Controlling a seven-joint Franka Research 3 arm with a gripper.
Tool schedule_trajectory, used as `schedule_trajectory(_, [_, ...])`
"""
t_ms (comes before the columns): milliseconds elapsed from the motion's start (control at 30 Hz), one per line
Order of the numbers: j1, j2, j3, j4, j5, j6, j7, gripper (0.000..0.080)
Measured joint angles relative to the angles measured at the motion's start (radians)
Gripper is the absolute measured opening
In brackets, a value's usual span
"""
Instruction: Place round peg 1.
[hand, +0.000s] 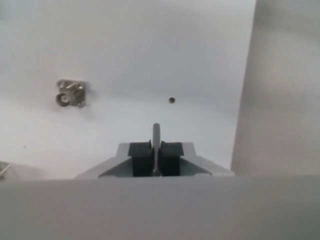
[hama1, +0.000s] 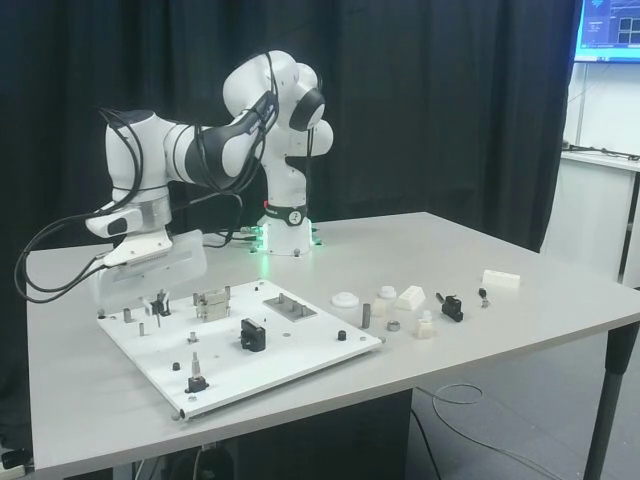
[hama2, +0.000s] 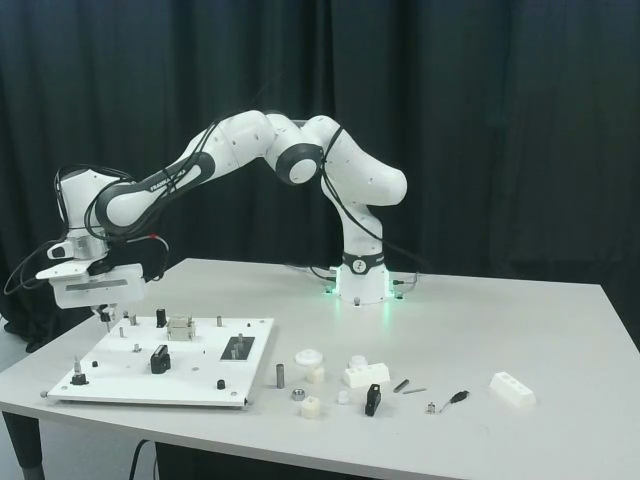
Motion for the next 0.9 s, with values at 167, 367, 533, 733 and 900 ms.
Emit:
schedule_trajectory(167, [0.004,-0.006,0.0,0.0,0.0,-0.041,0.005,0.0032])
schedule_trajectory(367, [0.017,-0.019,0.0,0.0,0.001,-0.114,0.024,0.0032])
schedule_trajectory(533, [0.035,-0.03,0.0,-0.001,0.005,-0.178,0.045,0.0032])
schedule_trajectory(733, [0.064,-0.043,0.0,-0.006,0.011,-0.249,0.076,0.0032])
schedule_trajectory(900, [0.093,-0.055,-0.001,-0.013,0.014,-0.304,0.105,0.0032])
